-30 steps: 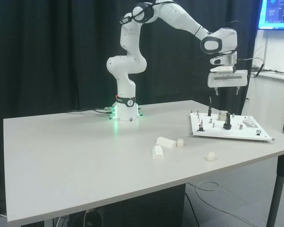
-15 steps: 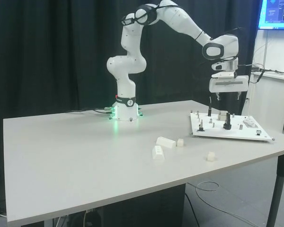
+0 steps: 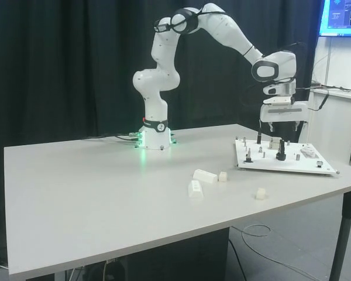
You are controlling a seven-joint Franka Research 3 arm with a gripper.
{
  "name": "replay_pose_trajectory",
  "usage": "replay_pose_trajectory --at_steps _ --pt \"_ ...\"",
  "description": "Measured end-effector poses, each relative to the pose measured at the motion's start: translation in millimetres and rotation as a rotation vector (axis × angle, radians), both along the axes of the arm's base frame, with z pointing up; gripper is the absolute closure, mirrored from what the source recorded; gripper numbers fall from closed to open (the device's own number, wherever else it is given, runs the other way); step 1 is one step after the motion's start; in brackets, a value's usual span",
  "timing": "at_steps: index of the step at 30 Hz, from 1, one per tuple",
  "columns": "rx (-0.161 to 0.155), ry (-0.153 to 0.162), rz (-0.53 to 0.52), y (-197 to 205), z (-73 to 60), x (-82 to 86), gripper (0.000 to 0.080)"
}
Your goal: Remove D-SUB.
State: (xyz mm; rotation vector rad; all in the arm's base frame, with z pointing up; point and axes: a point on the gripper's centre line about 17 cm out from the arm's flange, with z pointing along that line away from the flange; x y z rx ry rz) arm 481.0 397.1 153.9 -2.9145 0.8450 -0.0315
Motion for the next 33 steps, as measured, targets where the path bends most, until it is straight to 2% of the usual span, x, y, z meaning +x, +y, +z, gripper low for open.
replay_pose_trajectory --at_steps 17,24,33 --pt "-0.05 -0.014 -0.008 1.3 -25.9 17.2 0.0003" --pt "-0.066 -0.014 -0.025 -0.7 -32.8 17.7 0.0003" --pt "-0.068 0.004 -0.046 0.9 -41.5 12.5 0.0003"
